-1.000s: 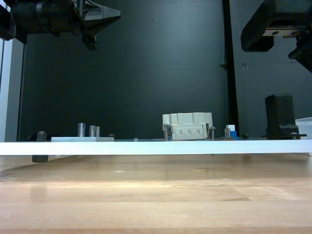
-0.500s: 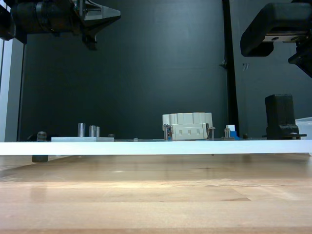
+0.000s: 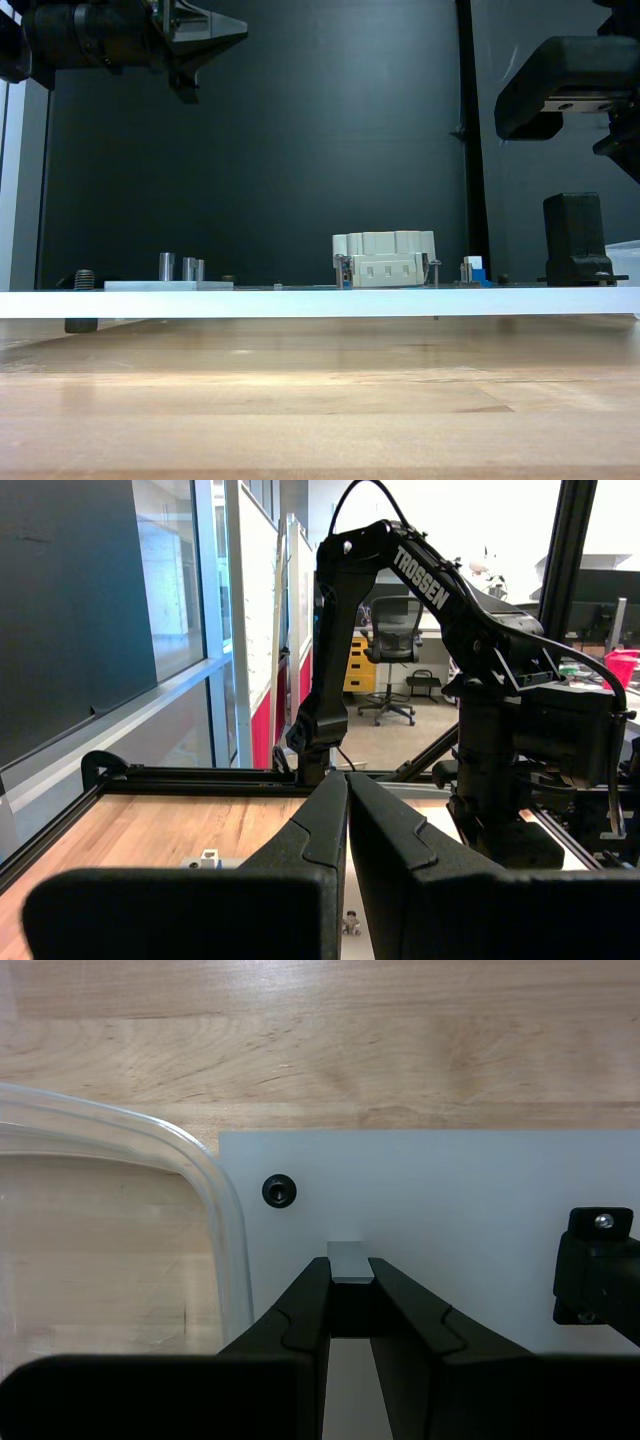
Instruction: Pick the 16mm bar and install on taskboard
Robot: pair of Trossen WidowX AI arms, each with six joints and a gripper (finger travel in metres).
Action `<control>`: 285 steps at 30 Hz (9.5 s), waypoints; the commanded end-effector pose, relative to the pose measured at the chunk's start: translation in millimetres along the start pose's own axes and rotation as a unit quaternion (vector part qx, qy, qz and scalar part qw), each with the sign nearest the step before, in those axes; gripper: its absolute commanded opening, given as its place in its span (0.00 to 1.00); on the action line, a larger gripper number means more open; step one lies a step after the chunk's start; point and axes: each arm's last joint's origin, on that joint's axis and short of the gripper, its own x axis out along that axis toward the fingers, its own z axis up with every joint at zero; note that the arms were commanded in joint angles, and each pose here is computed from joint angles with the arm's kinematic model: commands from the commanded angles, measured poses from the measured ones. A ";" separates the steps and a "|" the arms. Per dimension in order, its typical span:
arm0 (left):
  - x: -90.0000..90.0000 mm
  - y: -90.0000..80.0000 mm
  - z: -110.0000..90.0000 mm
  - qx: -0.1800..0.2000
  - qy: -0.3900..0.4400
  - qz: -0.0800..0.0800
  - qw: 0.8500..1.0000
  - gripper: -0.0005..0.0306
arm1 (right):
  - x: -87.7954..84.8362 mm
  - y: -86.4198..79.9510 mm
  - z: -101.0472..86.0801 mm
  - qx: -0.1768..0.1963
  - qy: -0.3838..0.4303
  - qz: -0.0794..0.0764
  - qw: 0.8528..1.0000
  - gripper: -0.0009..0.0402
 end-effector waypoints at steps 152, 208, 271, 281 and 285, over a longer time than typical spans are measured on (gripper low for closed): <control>0.0 0.1 0.2 0.000 0.000 0.000 1.000 0.02 | -150.3 -23.4 -155.0 0.514 -0.386 -0.487 0.591 0.02; 0.0 0.1 0.2 0.000 -0.001 0.000 1.000 0.02 | -113.8 -6.4 -165.4 0.478 -0.471 -0.516 0.533 0.02; 0.0 0.0 0.2 0.000 0.000 0.000 1.000 0.02 | -117.2 -7.9 -164.9 0.476 -0.469 -0.517 0.535 0.02; 0.0 0.0 0.2 0.000 0.000 0.000 1.000 0.02 | -117.2 -7.9 -164.9 0.476 -0.469 -0.517 0.535 0.02; 0.0 0.1 0.2 0.000 0.000 0.000 1.000 0.02 | -117.1 -8.0 -164.8 0.476 -0.469 -0.516 0.535 0.02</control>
